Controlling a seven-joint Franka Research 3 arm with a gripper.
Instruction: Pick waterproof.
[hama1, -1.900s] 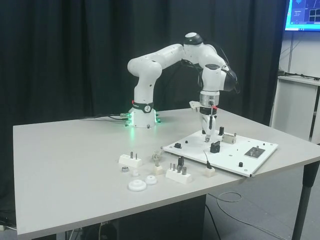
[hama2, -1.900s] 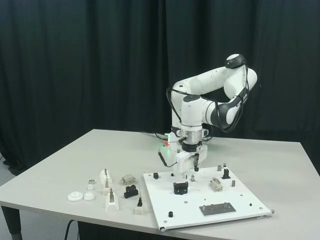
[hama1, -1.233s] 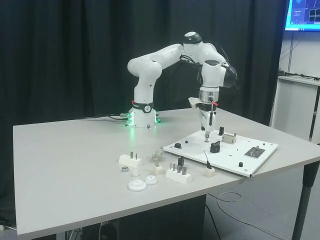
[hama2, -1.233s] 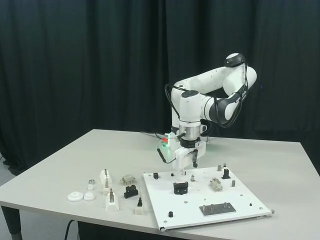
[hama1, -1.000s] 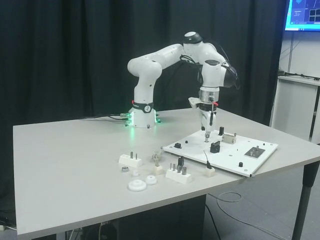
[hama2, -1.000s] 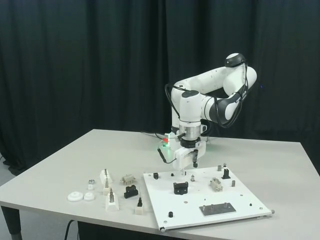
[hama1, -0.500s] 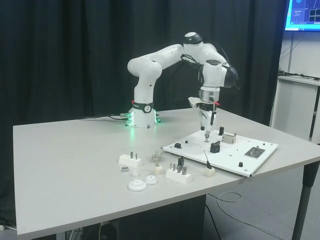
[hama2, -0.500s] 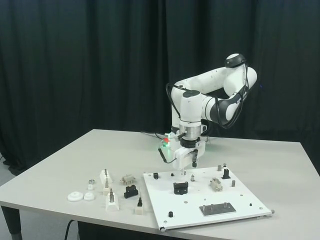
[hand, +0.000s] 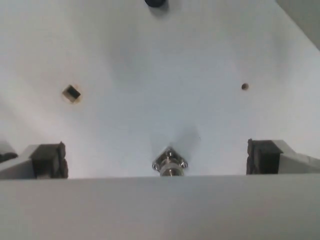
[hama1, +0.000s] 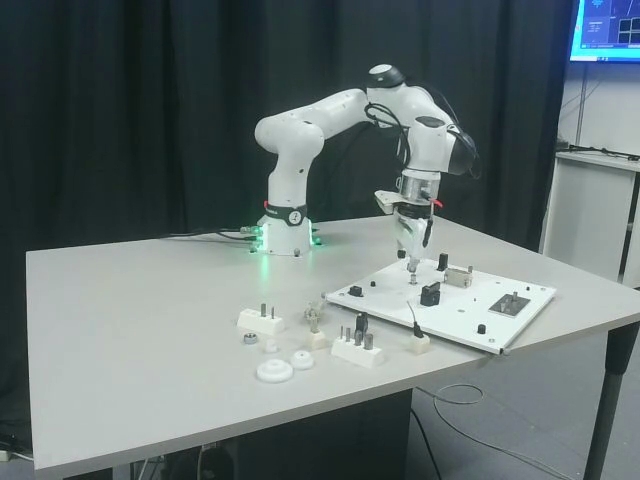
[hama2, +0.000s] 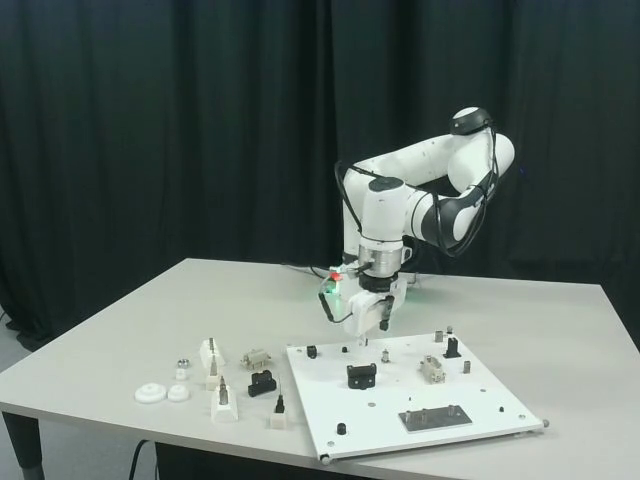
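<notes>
The waterproof connector (hand: 170, 166), a small grey metal plug with a flange, stands upright on the white board (hand: 150, 65). In the wrist view it sits between my two black fingertips (hand: 48, 160), which are far apart. My gripper (hand: 155, 159) is open and holds nothing. In the first room view the gripper (hama1: 411, 248) hangs a short way above the connector (hama1: 412, 271) near the board's far side. In the second room view the gripper (hama2: 371, 328) is just above and left of the connector (hama2: 385, 352).
The white board (hama1: 455, 312) also carries a black clip (hama1: 431, 294), a grey plate (hama1: 509, 304) and small black knobs. White holders with pins (hama1: 358, 349) and white gears (hama1: 273, 372) lie on the grey table (hama1: 130, 310) left of the board.
The gripper has risen from just above the board to a higher spot over the connector. It stays empty, and the connector has stayed on the board.
</notes>
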